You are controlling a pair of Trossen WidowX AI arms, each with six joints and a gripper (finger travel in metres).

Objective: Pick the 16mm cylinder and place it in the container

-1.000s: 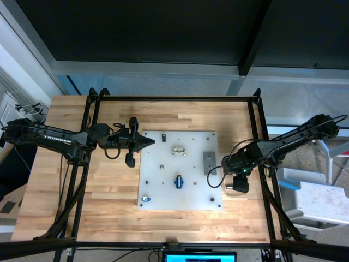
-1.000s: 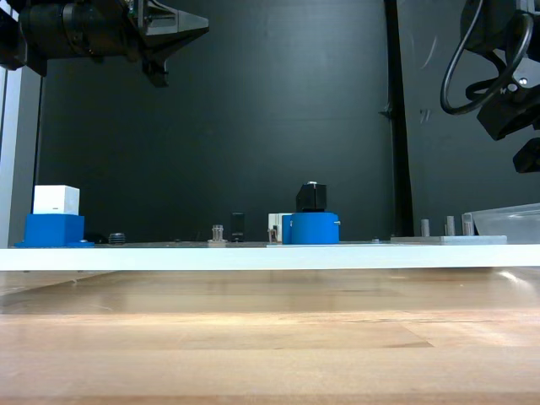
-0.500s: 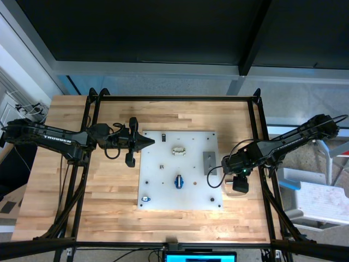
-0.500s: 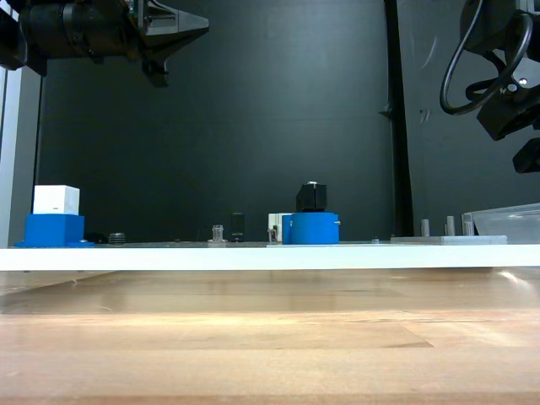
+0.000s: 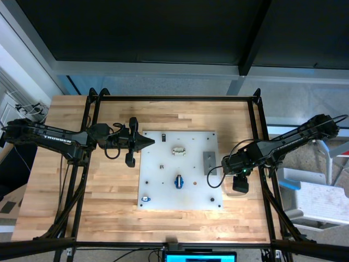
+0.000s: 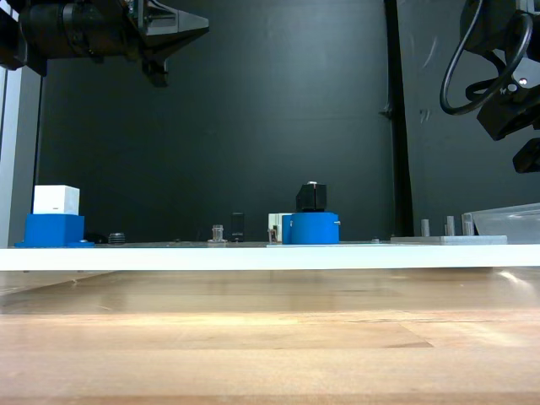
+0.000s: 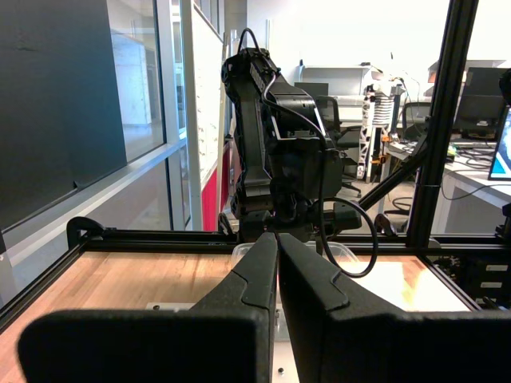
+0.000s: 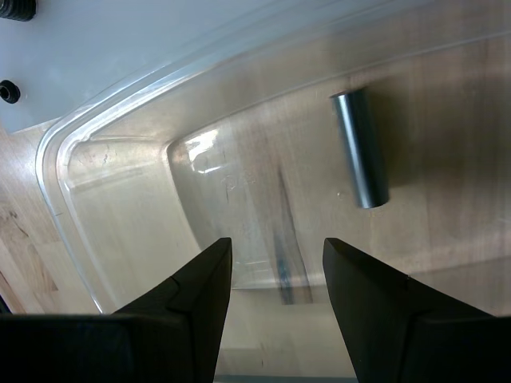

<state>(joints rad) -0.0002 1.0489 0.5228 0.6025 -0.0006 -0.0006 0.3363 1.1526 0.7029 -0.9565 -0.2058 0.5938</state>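
Container point(image 8: 54, 152), clear plastic, is seen on the wooden table just off the right edge of the white task board point(image 5: 180, 169). One item is held in it: the 16mm cylinder point(image 8: 359, 149), lying on its side on the tray floor, away from the walls. Right gripper point(image 8: 277, 243) is held above the container, fingers spread and empty, clear of the cylinder. Left gripper point(image 7: 277, 236) is raised high over the board's left edge, fingers pressed together, nothing between them. A grey metal block point(image 5: 210, 162) with small pegs is noted on the board near the container.
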